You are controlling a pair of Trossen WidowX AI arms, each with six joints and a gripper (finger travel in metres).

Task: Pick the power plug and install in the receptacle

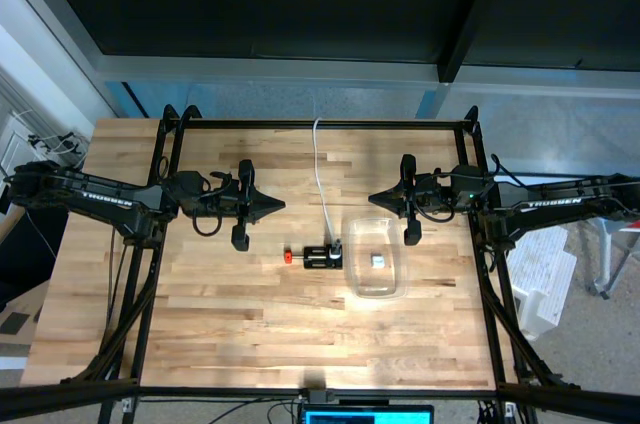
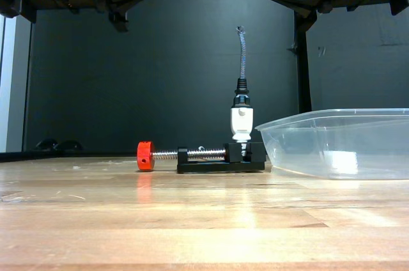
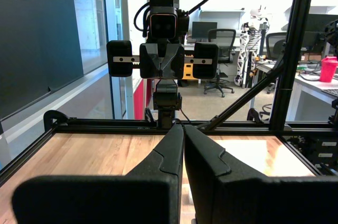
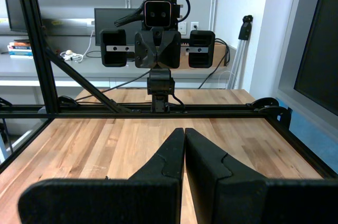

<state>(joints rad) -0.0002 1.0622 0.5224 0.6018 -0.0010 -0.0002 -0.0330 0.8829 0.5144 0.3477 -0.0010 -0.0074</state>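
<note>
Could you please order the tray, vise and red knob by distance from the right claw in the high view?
1. Clear plastic tray, right of centre, nearest the shut right claw.
2. Black vise, left of the tray.
3. Red round knob, vise's left end.
Left claw hangs shut at mid-left.

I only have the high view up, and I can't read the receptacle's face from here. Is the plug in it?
Observer: Yes. In the low view the plug stands upright in the white receptacle. Its braided cable rises from the vise, and nothing holds it.
Operator: Is the right gripper carrying anything?
Observer: No. The right wrist view shows the right gripper with its fingers pressed together and empty, raised above the table.
Operator: And the left?
Observer: The left wrist view shows the left gripper shut as well, with nothing between its fingers. It is raised over the table's left side.
</note>
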